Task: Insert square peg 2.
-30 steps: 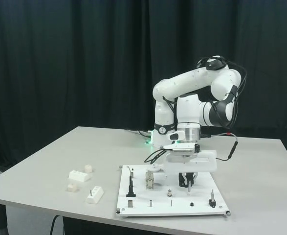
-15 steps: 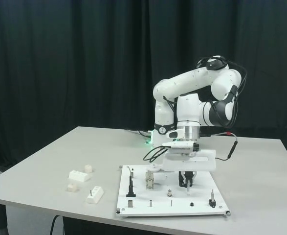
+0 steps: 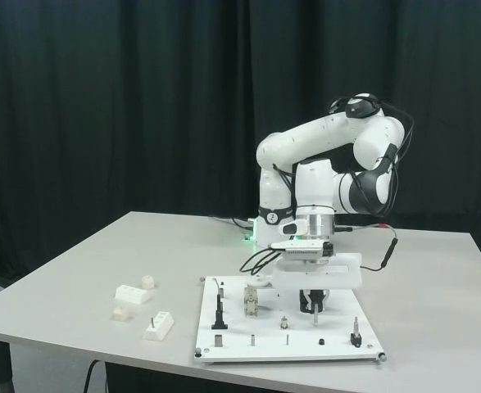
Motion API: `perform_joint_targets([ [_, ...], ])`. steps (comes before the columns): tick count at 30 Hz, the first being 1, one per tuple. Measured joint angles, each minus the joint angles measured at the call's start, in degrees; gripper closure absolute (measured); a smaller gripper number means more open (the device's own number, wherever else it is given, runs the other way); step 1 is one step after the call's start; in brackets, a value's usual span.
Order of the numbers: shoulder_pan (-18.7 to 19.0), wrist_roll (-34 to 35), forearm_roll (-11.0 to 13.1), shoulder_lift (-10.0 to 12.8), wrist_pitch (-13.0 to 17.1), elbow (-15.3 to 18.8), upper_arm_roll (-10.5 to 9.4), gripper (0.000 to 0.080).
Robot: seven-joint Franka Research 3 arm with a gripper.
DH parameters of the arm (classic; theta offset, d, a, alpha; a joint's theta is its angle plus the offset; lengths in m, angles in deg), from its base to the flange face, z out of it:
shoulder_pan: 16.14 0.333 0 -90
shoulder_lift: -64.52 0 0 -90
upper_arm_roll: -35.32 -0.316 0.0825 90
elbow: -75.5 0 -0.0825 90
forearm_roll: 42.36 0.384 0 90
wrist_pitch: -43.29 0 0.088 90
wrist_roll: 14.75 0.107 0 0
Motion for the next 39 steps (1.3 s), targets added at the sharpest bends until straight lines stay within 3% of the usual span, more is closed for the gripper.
perform_joint_targets([
  [39,-0.3,0.0,0.4,0.0,1.0,0.0,-1.34,0.0731],
])
